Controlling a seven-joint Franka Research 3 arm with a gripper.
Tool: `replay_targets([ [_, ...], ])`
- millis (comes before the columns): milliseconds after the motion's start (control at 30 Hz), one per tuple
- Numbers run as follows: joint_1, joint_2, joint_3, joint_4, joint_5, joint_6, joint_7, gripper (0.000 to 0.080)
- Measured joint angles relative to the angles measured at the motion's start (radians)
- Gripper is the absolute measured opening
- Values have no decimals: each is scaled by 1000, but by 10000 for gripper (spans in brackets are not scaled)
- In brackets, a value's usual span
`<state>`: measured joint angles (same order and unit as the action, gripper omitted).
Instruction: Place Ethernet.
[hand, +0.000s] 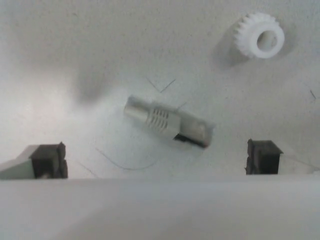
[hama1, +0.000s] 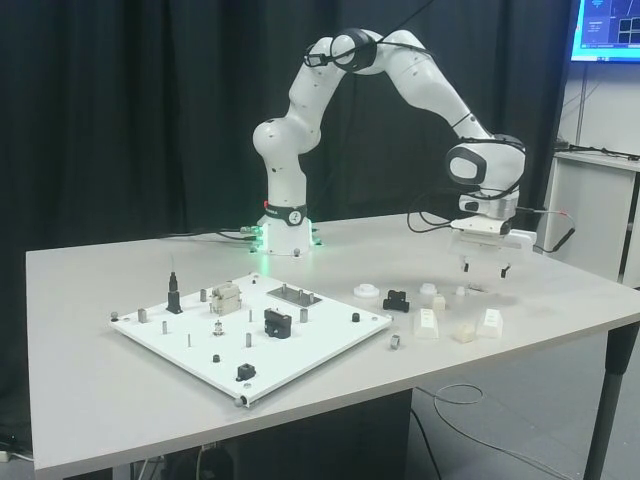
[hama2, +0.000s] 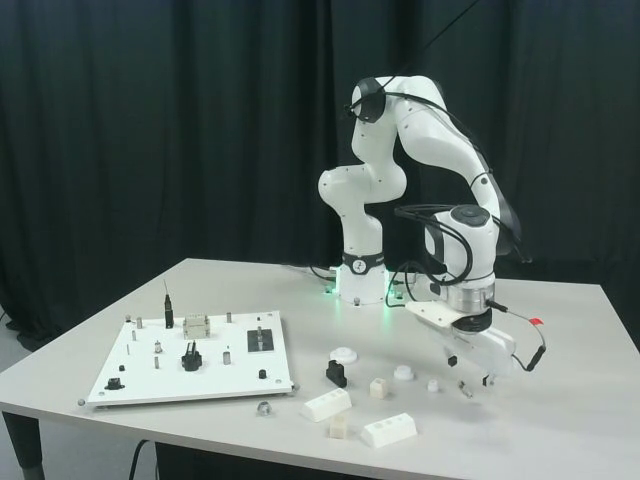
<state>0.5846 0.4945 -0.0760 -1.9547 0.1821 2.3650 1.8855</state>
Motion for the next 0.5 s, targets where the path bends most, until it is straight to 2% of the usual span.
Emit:
replay_targets([
  [500,0,0,-4,9,-4,-13,-6,800],
])
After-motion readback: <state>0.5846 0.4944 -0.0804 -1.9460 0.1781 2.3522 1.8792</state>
